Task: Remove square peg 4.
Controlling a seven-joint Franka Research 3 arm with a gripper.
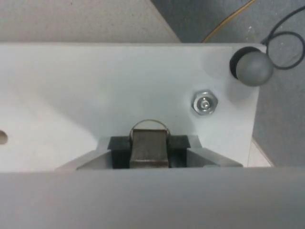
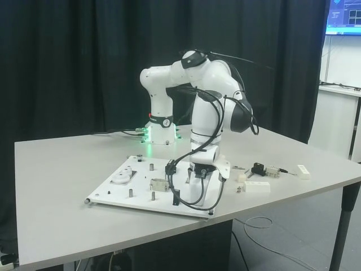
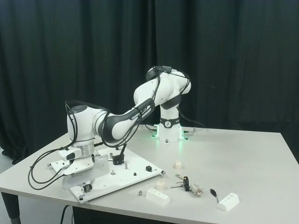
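In the wrist view, a grey square peg (image 1: 150, 149) stands between my black finger pads (image 1: 119, 144), close to a corner of the white board (image 1: 95, 95). My gripper (image 1: 150, 155) is shut on the peg. A thin ring outline shows on the board just behind the peg. In the first room view my gripper (image 2: 199, 174) is down at the white board (image 2: 141, 195), near its right edge. In the second room view my gripper (image 3: 87, 183) is low over the white board (image 3: 133, 179), by its front corner; the peg is hidden there.
A hex nut (image 1: 205, 103) and a grey ball knob (image 1: 253, 67) sit on the board near the peg. Small posts and a block (image 2: 158, 184) stand elsewhere on it. White blocks (image 2: 256, 186) (image 3: 157, 196) and a black key (image 2: 258, 167) lie on the table beside it. Cables hang from my arm.
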